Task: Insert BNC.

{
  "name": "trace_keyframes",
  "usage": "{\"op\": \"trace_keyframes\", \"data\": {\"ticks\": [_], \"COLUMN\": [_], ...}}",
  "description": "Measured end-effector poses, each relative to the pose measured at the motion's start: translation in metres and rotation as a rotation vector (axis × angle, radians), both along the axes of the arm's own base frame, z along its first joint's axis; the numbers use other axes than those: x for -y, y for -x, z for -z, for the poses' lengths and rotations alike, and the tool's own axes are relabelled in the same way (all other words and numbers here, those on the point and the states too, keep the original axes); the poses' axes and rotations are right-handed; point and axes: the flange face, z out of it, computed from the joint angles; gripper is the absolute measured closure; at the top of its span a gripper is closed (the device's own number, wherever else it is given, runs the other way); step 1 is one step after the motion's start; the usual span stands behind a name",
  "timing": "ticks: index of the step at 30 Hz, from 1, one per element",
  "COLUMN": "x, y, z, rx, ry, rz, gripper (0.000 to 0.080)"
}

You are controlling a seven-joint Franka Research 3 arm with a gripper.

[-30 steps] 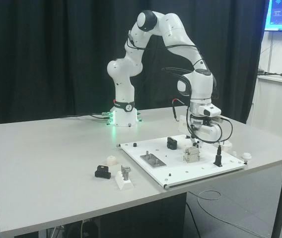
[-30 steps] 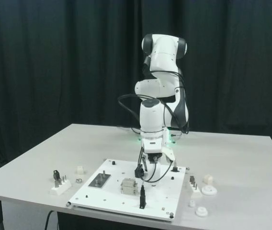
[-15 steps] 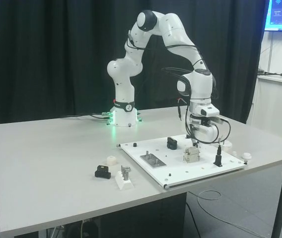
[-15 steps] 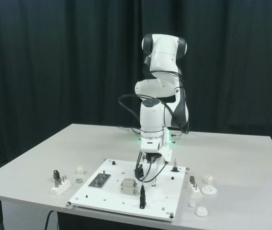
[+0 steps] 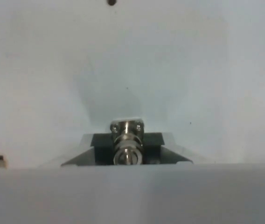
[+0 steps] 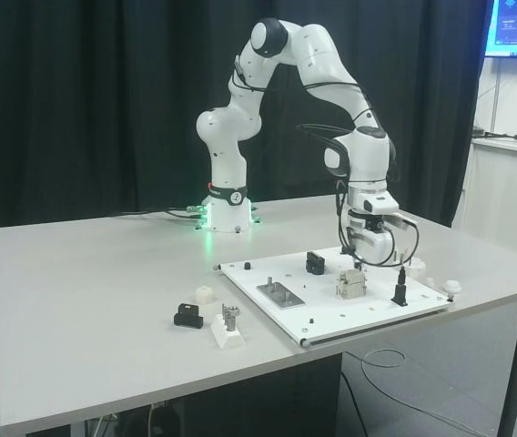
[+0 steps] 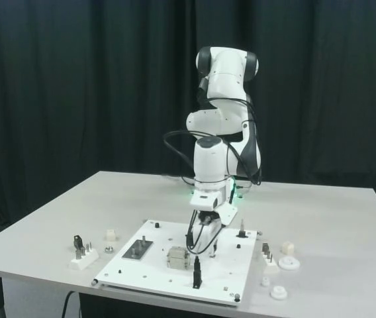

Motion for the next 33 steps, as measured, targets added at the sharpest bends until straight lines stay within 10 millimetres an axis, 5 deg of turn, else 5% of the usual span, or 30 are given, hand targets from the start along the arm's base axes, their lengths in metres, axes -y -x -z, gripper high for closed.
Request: {"op": "trace_keyframes", "data": {"ticks": [33], "x": [-0.0030], "y": [0.0016], "z": [0.0002], "rx": [0.006], "ry": [0.013], "rz": [0.387], "gripper": [0.0680]}}
